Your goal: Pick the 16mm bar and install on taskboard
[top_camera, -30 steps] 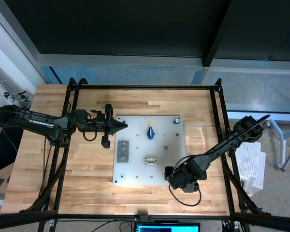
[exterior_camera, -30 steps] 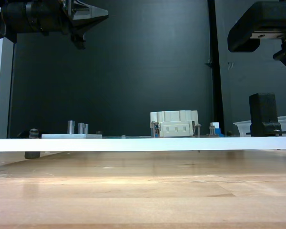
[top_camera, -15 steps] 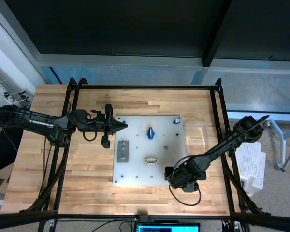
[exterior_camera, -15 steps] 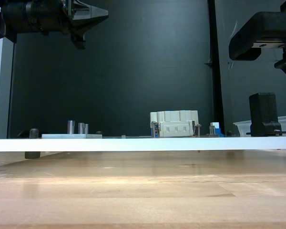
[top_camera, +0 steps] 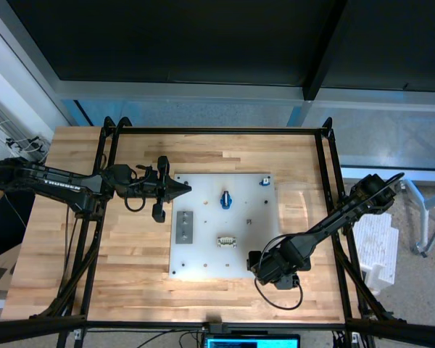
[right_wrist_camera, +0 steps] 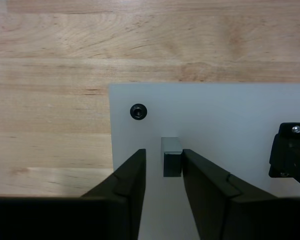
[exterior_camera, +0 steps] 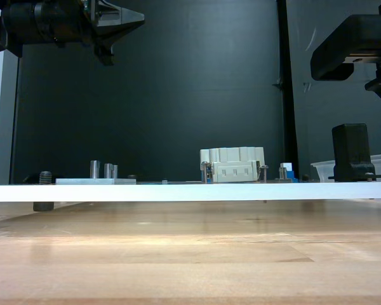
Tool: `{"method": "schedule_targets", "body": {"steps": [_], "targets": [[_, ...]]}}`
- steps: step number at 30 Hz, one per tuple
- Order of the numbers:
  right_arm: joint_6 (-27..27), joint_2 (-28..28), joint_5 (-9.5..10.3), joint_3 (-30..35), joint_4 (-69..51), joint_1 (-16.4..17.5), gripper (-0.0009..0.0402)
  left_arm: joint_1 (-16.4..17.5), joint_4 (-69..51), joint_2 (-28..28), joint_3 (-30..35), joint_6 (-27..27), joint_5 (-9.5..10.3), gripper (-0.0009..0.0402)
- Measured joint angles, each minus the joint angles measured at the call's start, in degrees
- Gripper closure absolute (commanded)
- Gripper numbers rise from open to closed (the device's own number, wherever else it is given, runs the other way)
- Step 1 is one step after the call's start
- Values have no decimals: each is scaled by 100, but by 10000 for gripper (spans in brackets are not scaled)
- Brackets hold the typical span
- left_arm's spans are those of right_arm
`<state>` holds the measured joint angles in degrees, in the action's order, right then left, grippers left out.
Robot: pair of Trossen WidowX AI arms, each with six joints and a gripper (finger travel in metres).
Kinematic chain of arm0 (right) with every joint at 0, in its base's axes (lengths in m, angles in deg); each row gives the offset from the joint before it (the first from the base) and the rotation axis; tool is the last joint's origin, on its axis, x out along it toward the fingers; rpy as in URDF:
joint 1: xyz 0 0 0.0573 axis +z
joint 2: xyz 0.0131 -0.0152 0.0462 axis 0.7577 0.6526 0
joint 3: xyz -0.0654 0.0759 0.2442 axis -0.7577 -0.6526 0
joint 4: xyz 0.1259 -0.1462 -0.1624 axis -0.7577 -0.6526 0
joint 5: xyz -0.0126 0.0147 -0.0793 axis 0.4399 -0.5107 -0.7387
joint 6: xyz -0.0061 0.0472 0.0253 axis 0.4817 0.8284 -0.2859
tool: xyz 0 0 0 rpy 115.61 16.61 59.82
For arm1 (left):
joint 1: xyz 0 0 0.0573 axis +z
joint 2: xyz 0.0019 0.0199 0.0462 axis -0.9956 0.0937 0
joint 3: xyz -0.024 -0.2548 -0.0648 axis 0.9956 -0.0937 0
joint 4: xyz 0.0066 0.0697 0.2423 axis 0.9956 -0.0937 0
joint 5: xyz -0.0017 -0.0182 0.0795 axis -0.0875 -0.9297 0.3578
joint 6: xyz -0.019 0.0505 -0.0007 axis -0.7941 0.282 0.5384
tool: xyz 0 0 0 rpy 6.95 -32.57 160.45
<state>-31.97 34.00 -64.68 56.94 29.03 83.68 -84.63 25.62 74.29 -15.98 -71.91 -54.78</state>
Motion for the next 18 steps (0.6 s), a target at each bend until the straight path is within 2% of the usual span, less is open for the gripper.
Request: {"method": "schedule_targets", "body": {"steps": [8,18], "targets": [[-2,0,-4,127,-153,13,224,0,2,-2,-2,0,0,393],[-4,-291,-28,293,-413,9,220,0,2,0,0,0,0,393]]}}
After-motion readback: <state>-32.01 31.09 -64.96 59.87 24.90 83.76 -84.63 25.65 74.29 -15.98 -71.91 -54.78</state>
